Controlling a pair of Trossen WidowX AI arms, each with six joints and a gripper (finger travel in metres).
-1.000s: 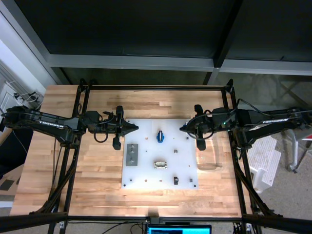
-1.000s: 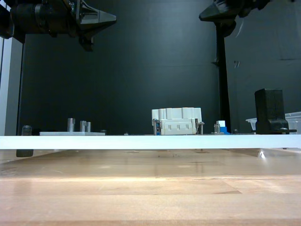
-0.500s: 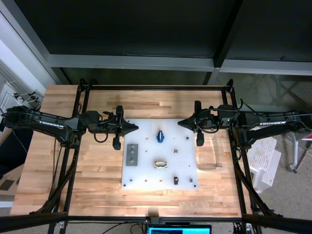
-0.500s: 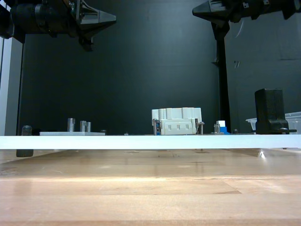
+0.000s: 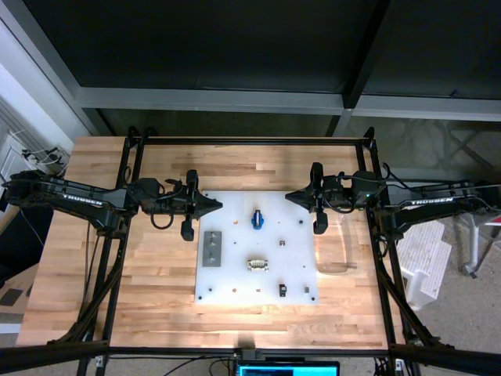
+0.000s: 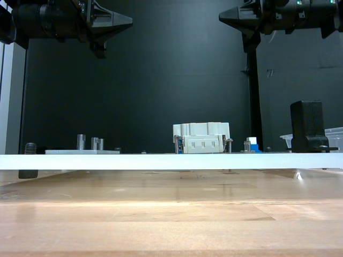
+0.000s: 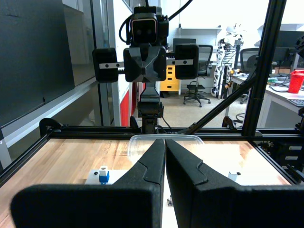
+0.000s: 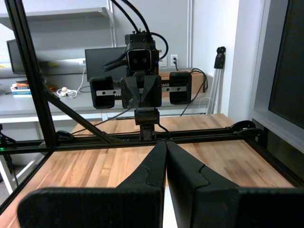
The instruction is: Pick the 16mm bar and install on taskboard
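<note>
The white taskboard (image 5: pixel 232 276) lies mid-table with a grey block (image 5: pixel 212 247), a blue fitting (image 5: pixel 257 218) and a pale connector (image 5: pixel 257 265) on it. I cannot make out the 16mm bar in any view. My left gripper (image 5: pixel 217 205) hovers high over the board's far-left corner, shut and empty; its fingers (image 7: pixel 153 159) meet. My right gripper (image 5: pixel 288 196) hovers high over the far-right edge, pointing inward, also shut with nothing in it (image 8: pixel 166 148). The low view has both grippers, the left (image 6: pixel 129 21) and the right (image 6: pixel 222 18), far above the board's edge (image 6: pixel 161 161).
A clear plastic tray (image 5: pixel 337 247) sits on the wood just right of the board, under the right arm. A small black fitting (image 5: pixel 282 291) stands near the board's front edge. Two short pegs (image 6: pixel 80 142) rise from the grey block. A black frame rings the table.
My right gripper has swung slightly inward and toward the far side, its arm levelling out. The left arm has not moved.
</note>
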